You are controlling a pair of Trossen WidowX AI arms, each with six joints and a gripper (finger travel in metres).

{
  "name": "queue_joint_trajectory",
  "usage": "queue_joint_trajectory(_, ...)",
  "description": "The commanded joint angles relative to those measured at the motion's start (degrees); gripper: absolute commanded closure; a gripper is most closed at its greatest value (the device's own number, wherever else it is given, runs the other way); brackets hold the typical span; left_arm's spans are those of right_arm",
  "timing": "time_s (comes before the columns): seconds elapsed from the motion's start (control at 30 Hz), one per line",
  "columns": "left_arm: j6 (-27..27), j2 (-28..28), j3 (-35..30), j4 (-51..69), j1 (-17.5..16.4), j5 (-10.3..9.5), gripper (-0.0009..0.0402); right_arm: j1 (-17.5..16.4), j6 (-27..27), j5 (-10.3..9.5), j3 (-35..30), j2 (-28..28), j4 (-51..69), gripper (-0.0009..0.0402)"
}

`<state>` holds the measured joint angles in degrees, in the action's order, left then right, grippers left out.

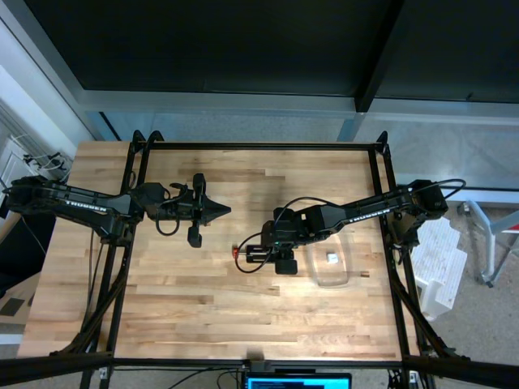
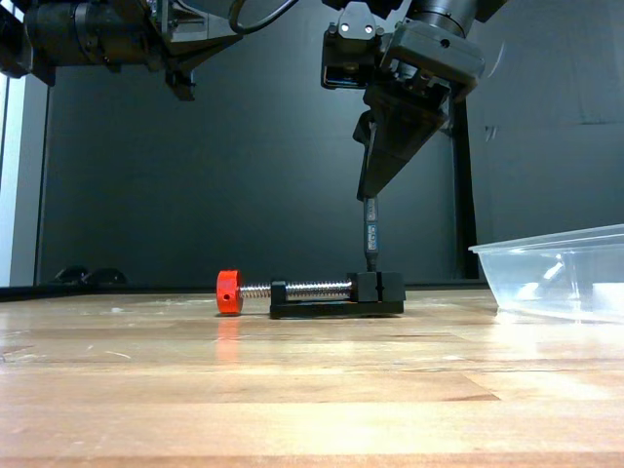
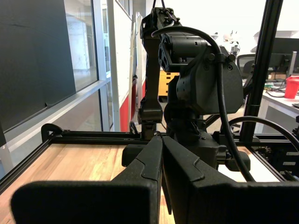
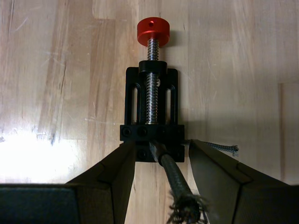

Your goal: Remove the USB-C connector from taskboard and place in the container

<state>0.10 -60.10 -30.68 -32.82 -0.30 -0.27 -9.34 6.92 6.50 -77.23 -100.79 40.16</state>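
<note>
One left gripper [image 3: 162, 137], high over wood table [image 1: 203, 308], fingers pressed together; one right gripper [image 4: 161, 144] above black taskboard [image 2: 336, 292], fingers apart, straddling slim upright connector [image 2: 370, 237], apparently without contact.

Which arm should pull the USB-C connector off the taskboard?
Right. The right gripper hangs open right over the USB-C connector standing in the taskboard, container close by. The left gripper is shut and parked well away from the board.
</note>
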Motion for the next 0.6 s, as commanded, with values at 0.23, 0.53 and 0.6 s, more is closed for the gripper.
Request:
queue_joint_trajectory(0.23, 0.02, -0.02, -0.02, 0.00, -0.02, 0.02, 0.0393, -0.02, 0.20, 0.07, 0.04, -0.26, 0.17, 0.0279)
queue_joint_trajectory(0.53, 0.02, 0.00, -0.02, 0.00, 0.00, 0.02, 0.0393, -0.02, 0.59, 0.59, 0.15, -0.26, 0.24, 0.0319)
queue_joint_trajectory(0.6, 0.02, 0.00, -0.02, -0.02, 0.00, 0.02, 0.0393, -0.02, 0.59, 0.57, 0.15, -0.26, 0.24, 0.0331)
